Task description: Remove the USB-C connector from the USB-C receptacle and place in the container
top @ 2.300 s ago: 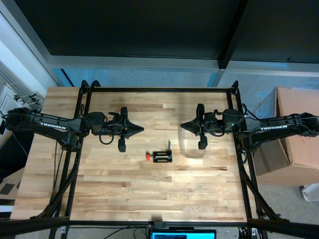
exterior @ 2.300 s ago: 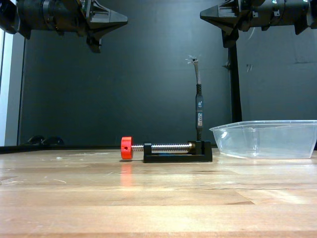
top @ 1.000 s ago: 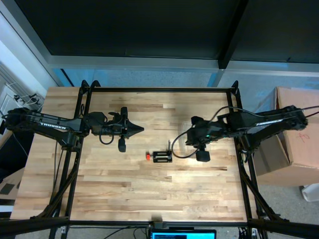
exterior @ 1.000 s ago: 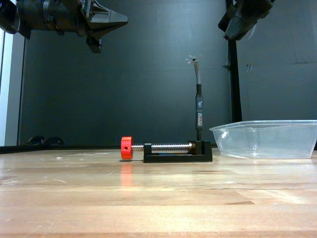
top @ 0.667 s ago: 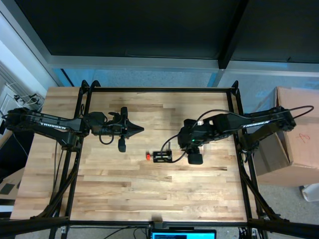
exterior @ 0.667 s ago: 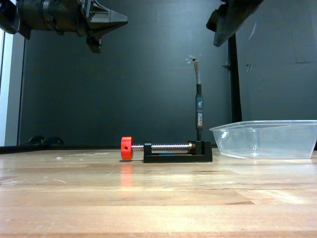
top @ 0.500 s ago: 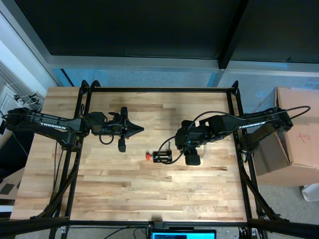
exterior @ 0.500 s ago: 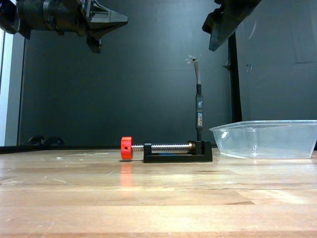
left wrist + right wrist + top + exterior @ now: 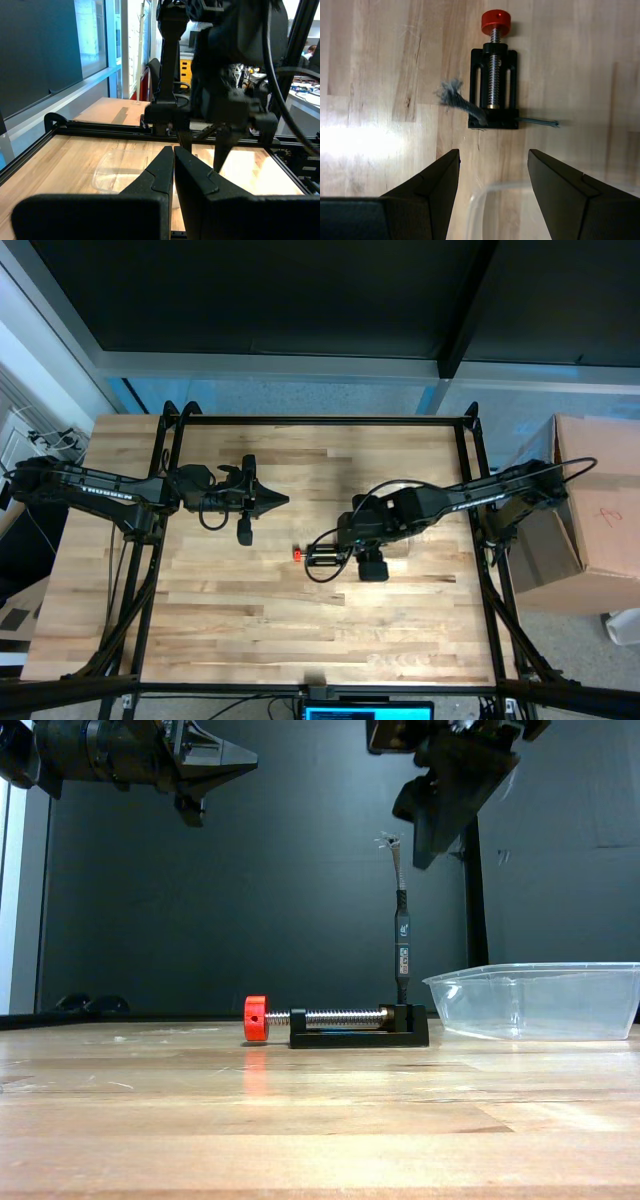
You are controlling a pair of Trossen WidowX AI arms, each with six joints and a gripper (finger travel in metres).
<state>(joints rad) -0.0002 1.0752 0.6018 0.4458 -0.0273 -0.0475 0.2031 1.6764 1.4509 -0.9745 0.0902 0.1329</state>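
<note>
Left gripper (image 9: 284,500) (image 9: 252,760): high over the left half of the table (image 9: 250,620), pointing toward the centre, well apart from everything on it. Fingers (image 9: 165,167) pressed together, nothing between them.

Vise (image 9: 350,1025) (image 9: 326,555): black, lies flat mid-table, red knob (image 9: 256,1018) at its left end.

Connector (image 9: 402,945): stands upright at the vise's right end, base down in the receptacle (image 9: 403,1010). How deep it sits cannot be told. Cable (image 9: 393,855) rises from it to a frayed tip. Nothing holds it.

Right gripper (image 9: 416,840) (image 9: 493,152): above the vise, pointing down, near the frayed cable tip but apart from it. Jaws spread wide and empty. In the right wrist view the vise and connector (image 9: 481,118) lie between the two fingers (image 9: 440,175).

Container (image 9: 540,1000) (image 9: 485,192): clear plastic, on the table just right of the vise, not touching it.
</note>
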